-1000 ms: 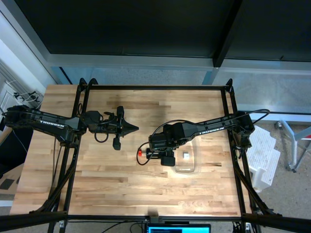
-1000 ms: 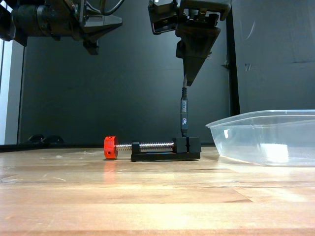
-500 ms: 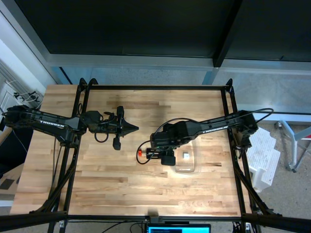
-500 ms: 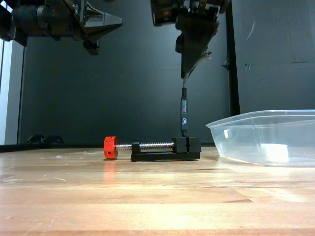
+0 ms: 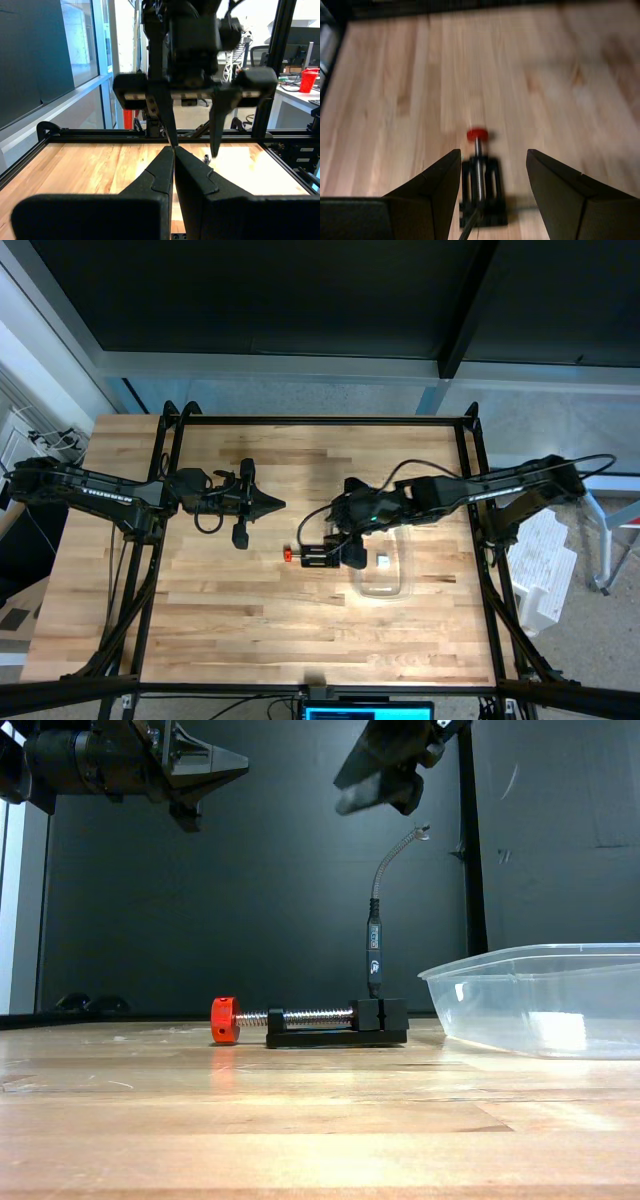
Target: Pick the USB-C connector and install on taskboard
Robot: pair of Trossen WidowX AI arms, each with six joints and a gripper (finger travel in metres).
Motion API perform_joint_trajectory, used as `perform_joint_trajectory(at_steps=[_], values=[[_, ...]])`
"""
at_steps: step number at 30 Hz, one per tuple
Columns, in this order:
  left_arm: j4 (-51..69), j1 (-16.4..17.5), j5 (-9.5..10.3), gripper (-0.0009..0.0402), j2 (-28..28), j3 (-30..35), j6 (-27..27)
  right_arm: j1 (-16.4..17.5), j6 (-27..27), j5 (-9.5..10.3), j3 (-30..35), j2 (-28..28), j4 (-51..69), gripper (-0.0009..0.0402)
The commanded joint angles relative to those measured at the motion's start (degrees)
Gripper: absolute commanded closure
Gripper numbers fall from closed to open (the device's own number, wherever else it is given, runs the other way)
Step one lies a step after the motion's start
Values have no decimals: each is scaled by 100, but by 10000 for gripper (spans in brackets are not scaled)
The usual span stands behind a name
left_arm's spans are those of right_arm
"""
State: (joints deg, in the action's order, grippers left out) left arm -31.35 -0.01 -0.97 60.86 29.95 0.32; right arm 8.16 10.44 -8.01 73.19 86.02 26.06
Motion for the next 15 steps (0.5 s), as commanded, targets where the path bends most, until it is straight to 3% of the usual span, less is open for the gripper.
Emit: perform_joint_trajectory(at_steps=[1, 7, 11, 13, 15], values=[[-2, 0, -2, 393, 0, 0, 0, -83, -90, 15, -498, -400, -645, 213], [-2, 2, -2, 393, 0, 0, 0, -343, -249, 122, -1274, -1034, -1561, 247], [-2, 0, 0, 393, 0, 0, 0, -555, -363, 376, -1652, -1351, -2000, 286], [-2, 2, -2, 393, 0, 0, 0, -629, -376, 387, -1840, -1488, -2243, 307], [-2, 0, -2, 393, 0, 0, 0, -693, -450, 608, -2026, -1613, -2531, 329]])
